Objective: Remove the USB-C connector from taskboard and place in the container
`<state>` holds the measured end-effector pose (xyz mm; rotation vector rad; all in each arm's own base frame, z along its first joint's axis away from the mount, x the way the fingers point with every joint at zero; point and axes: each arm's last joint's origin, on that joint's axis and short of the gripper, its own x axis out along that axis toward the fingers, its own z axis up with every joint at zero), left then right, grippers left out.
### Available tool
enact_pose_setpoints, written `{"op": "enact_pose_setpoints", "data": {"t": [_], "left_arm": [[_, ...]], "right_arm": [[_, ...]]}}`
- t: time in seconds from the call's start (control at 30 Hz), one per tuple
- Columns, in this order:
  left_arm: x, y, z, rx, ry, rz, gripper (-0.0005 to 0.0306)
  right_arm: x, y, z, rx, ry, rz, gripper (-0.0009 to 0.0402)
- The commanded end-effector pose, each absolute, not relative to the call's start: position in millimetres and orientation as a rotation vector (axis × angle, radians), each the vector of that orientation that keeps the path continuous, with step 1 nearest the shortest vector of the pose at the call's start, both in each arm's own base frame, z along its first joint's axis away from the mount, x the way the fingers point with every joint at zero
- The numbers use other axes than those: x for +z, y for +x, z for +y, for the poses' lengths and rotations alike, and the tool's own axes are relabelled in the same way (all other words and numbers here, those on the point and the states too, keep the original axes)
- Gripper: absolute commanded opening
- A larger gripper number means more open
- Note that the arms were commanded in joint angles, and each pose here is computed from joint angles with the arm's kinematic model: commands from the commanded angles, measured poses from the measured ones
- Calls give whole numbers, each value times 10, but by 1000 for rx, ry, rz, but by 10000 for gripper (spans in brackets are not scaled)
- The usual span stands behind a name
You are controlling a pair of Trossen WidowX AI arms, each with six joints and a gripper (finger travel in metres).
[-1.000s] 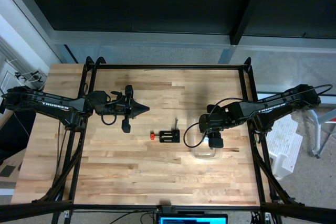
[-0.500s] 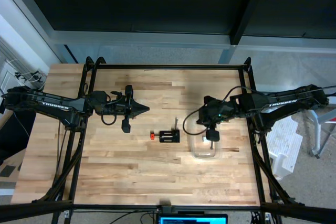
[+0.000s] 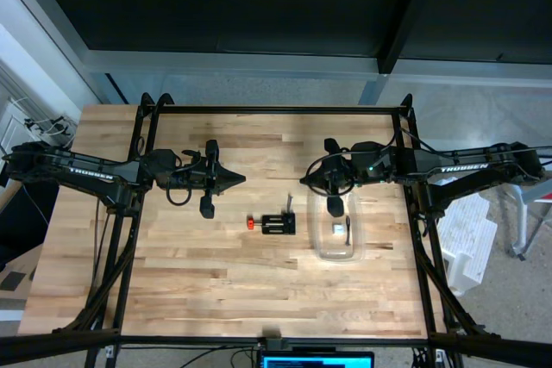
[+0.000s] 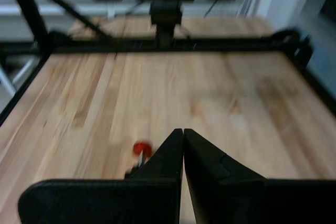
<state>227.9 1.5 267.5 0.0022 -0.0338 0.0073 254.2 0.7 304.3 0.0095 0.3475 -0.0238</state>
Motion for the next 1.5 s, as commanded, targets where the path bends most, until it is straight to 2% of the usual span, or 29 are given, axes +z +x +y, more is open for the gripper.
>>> {"op": "enact_pose_setpoints", "data": {"t": [0.03, 0.23, 0.47, 0.93, 1.5], "left_arm": [[2676, 2280, 15, 7, 2, -34, 0], [2676, 2280, 15, 7, 2, -34, 0], [2676, 2280, 15, 7, 2, -34, 0], [2676, 2280, 15, 7, 2, -34, 0], [2676, 2280, 15, 7, 2, -34, 0]], "right_arm": [[3025, 2533, -15, -29, 5, 258, 0], [2985, 2499, -32, -35, -8, 108, 0], [2919, 2473, -108, -19, 18, 6, 0], [2776, 2439, -117, -22, 22, -1, 0], [2772, 2435, -119, -25, 29, -10, 0]]}}
